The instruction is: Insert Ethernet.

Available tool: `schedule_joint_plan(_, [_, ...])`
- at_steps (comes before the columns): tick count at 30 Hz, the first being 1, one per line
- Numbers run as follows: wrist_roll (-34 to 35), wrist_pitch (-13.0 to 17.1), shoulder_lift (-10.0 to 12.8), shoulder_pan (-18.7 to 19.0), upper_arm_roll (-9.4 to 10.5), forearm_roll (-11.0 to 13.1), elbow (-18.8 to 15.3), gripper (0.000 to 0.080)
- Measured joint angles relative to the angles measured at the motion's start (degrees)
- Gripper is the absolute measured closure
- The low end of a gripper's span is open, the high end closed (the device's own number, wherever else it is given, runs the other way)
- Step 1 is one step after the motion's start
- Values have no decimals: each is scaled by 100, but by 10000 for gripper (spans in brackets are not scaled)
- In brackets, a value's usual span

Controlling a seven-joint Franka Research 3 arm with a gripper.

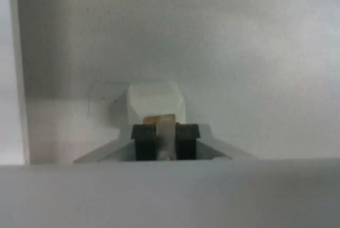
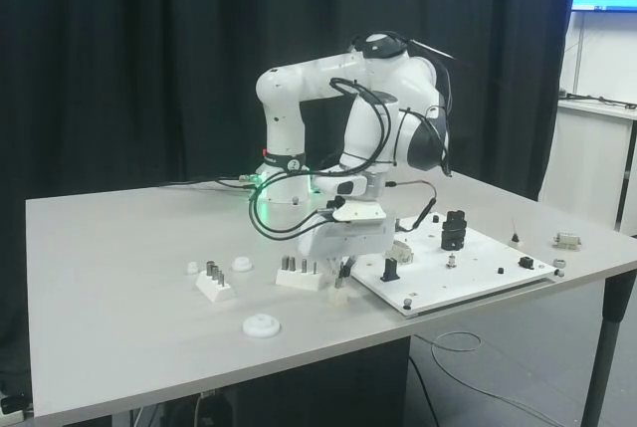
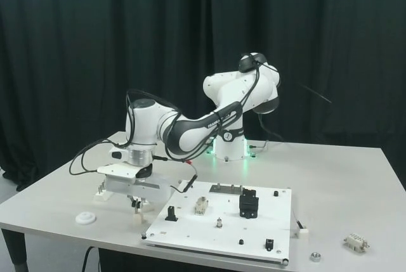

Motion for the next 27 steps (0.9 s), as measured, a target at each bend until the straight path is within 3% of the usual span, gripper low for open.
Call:
schedule_joint_plan(20, [25,-496,-47,-1,-354,7,190,731])
schedule_joint_plan(27, [119,-771,-119,0,-433,151,396,731])
